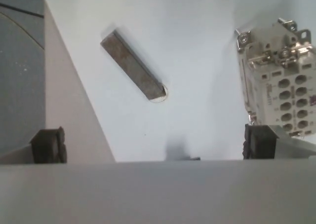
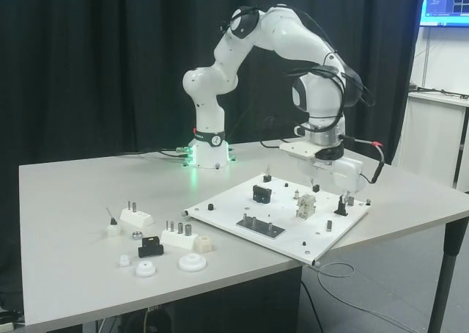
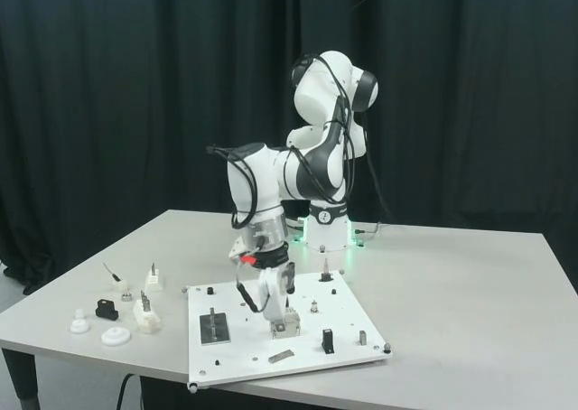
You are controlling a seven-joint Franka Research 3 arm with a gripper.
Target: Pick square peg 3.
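The gripper (image 1: 153, 142) hovers above the white board (image 2: 220, 214), fingers spread wide and holding nothing; square peg 3 (image 1: 132, 66) stands in its hole on the board, beside the multi-pin connector (image 1: 279, 86), with descent and grasp judged yet to come

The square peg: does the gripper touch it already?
Apart. In the wrist view, white board shows between the square peg and both fingertips of the gripper.

A grey square peg (image 1: 132, 64) stands tilted in its hole on the white board (image 1: 197, 51). A pale connector (image 1: 279, 81) sits beside one black fingertip (image 1: 259, 141). The hand (image 1: 153, 144) is spread wide.
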